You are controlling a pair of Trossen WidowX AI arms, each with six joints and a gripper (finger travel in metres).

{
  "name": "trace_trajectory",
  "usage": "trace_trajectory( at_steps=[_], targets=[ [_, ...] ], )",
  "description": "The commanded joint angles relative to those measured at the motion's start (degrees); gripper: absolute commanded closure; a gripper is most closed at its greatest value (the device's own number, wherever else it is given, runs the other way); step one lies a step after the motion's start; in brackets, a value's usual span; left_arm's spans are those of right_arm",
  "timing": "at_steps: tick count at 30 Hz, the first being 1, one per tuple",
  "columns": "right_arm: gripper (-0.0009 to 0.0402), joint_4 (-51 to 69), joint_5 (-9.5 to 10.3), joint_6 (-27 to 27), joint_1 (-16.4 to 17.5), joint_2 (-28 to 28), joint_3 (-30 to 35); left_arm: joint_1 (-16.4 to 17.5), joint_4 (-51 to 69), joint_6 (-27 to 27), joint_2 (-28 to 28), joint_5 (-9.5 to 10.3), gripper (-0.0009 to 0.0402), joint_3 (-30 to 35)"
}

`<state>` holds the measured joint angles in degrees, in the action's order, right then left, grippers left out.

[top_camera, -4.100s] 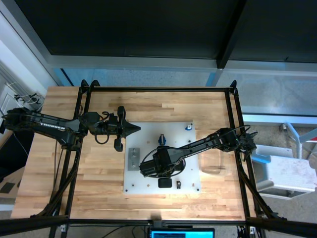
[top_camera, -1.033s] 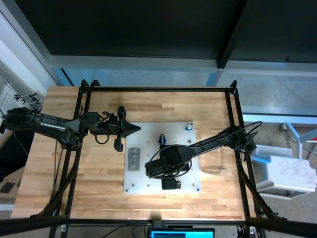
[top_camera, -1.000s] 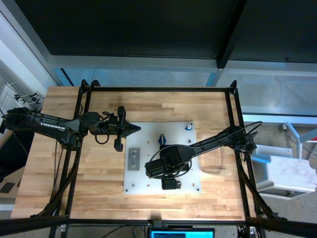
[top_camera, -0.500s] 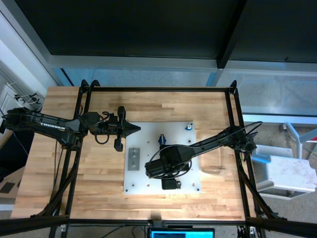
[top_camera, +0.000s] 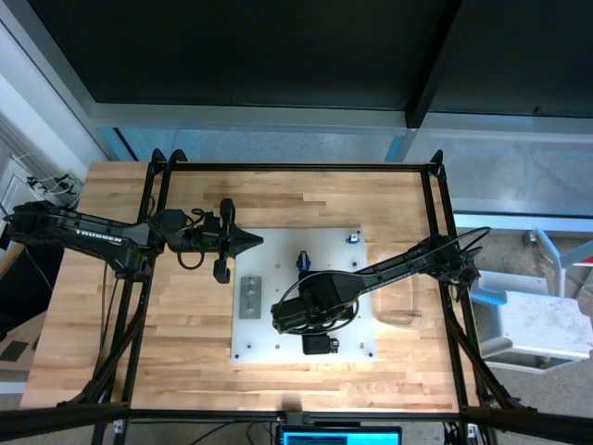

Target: Pick the HAN10E connector and install in the HAN10E hub

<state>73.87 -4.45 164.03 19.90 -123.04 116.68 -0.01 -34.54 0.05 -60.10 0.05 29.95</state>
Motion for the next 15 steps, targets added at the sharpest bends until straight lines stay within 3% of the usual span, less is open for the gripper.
trace_trajectory(
  at_steps=[1,15],
  targets=[
    [0.0098,0.0,-0.02,0.0,0.0,0.0,0.0,0.0,0.0,0.0,0.0,-0.02,0.0393,0.0],
    [0.0098,0.0,-0.02,0.0,0.0,0.0,0.0,0.0,0.0,0.0,0.0,-0.02,0.0393,0.0]
  ],
)
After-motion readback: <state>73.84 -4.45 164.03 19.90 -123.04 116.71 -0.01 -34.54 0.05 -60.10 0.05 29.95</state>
